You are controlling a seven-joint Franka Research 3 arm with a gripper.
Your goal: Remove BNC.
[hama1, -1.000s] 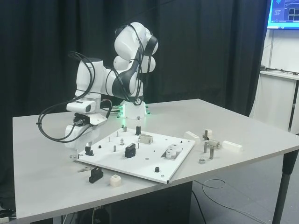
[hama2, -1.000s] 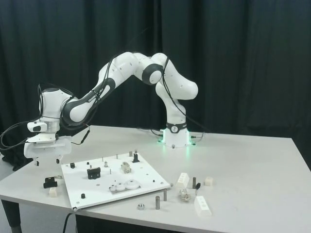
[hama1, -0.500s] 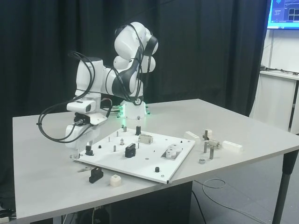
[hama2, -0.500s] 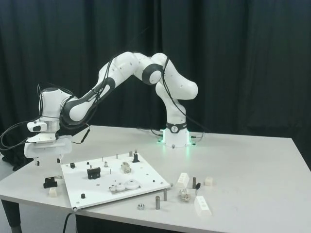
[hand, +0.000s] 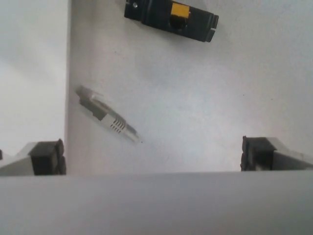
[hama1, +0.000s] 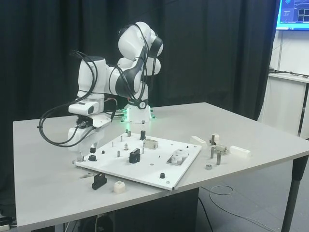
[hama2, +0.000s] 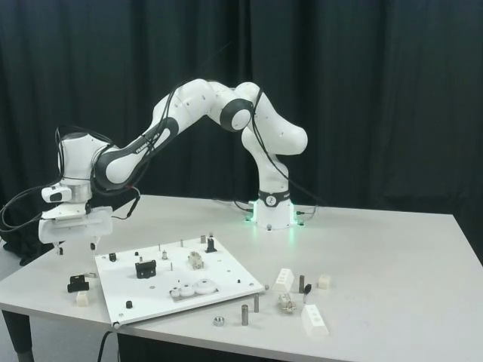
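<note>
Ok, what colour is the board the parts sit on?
White; the board shows best in the second room view.

One arm, one board, one table, two white blocks right of board.

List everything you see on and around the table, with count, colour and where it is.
Table: one, grey, under everything.
Board: one, white, flat on the table in front of the arm's base.
Small fixtures: several, black and grey, standing on the board.
Metal connector: one, grey, lying on the table beside the board's edge.
Black connector block: one, black, on the table off the board's corner.
Small cube: one, white, on the table beside that block.
Loose blocks and pins: several, white and grey, on the table past the board's far side.
Arm: one, white.
Tool: one, open, above the table by the board's corner.
</note>
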